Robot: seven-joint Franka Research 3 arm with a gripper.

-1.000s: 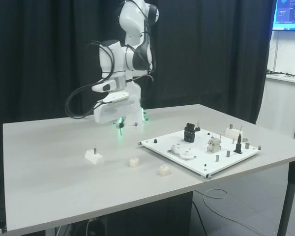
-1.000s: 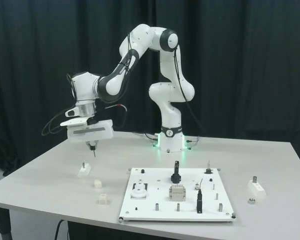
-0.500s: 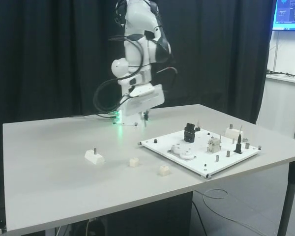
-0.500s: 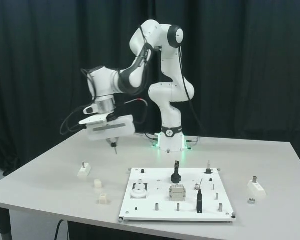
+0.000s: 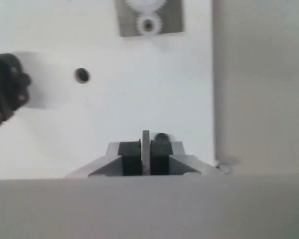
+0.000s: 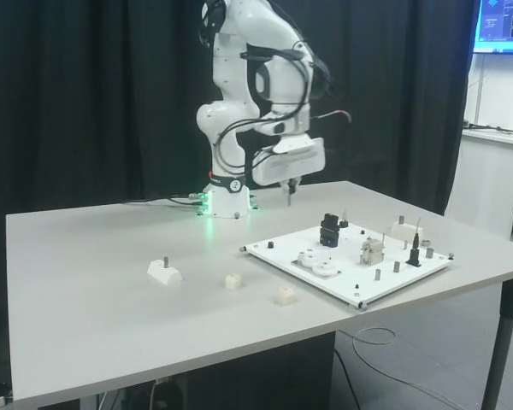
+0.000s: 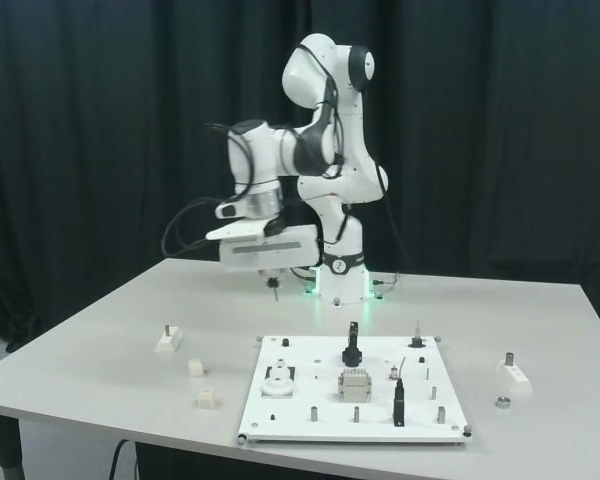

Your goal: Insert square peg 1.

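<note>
Open air surrounds the pincer [image 7: 274, 291], hanging above the tabletop [image 7: 100, 340] at the white board's [image 7: 325, 425] eleven o'clock corner. Upright fixtures [image 7: 352, 345] crowd the board toward three o'clock.

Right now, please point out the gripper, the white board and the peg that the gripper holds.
gripper [image 7: 273, 289]: second room view, between its fingertips.
white board [image 7: 310, 428]: second room view, bare near edge.
peg [image 5: 146, 149]: wrist view, its shaft between the fingers.

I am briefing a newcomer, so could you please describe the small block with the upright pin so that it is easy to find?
Start at the white board on the grey table. Three small white pieces lie apart from the board on that side. The pin block lies farthest from the board, and it alone carries an upright pin.
</note>
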